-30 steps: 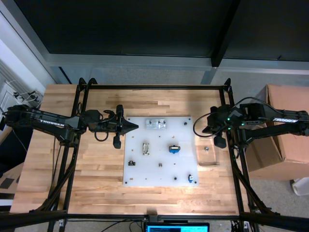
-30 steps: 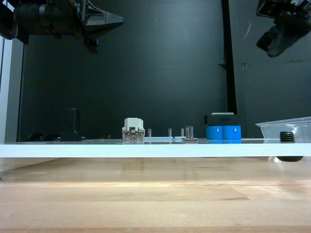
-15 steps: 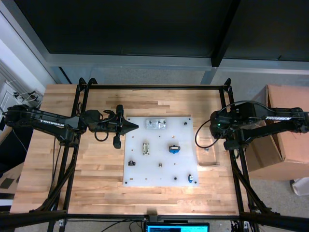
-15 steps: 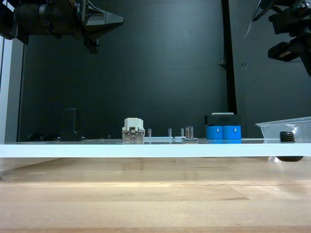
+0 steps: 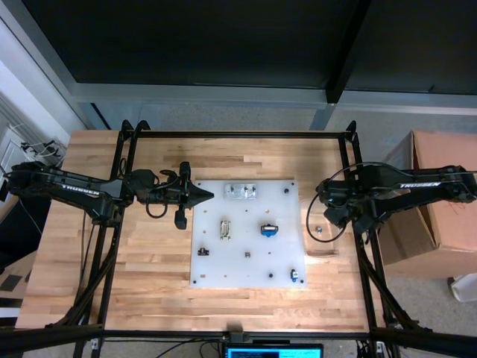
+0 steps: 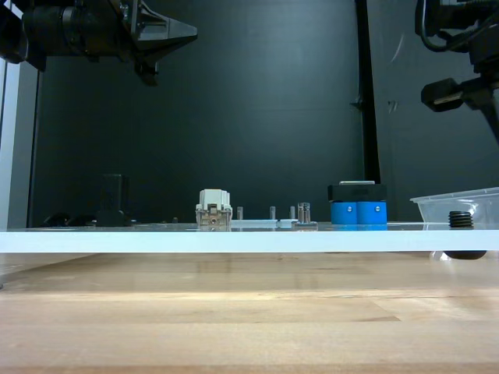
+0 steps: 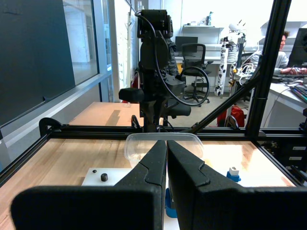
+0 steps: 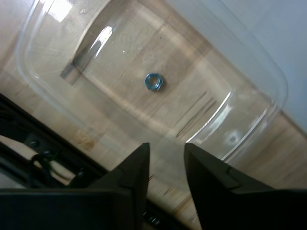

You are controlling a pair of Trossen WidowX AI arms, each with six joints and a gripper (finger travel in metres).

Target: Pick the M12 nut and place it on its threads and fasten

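Small silver M12 nut [image 5: 319,230] lies free in the clear plastic tray [image 5: 322,253] in the high view, with the right gripper [image 5: 333,218] above the tray and the left gripper [image 5: 207,195] well apart from it. In the low view the short black ribbed stud [image 6: 461,220] stands bare before the tray. The left wrist view shows its fingers pressed together; the right wrist view shows its fingers spread above the tray, nut on the tray floor

The left arm [image 5: 68,187] reaches in level from the left of the board [image 5: 223,270], its left gripper [image 5: 203,195] high over the board's far left edge with fingers [image 7: 148,173] pressed together, while the right arm [image 5: 417,185] bends down just off the board's right edge, right gripper [image 5: 332,217] pointing downward, fingers [image 8: 136,173] parted.
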